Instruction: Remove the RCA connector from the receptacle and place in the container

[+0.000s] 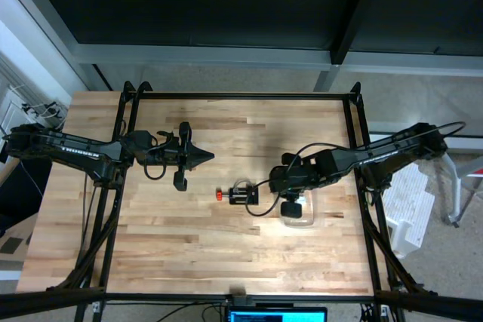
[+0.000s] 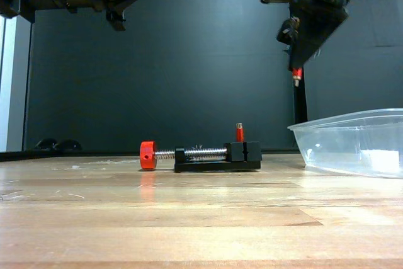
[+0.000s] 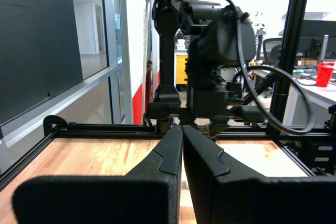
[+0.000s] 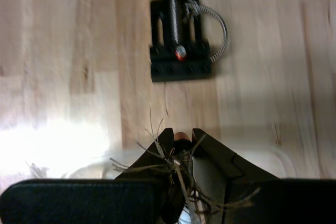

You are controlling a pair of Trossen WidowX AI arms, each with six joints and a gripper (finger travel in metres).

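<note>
Your right claw [image 2: 295, 67] is clamped on the red plug [image 2: 296, 79], tip down, well above the black block [image 2: 217, 154] and over the near rim of the clear tray [image 2: 352, 135], ready to drop it in. Your left claw [image 1: 205, 157] hangs parked, pinched shut on nothing.

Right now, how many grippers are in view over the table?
2. The left gripper hangs high over the table's left half, jaws shut, empty. The right gripper is above the container's edge, jaws shut on the RCA connector.
</note>
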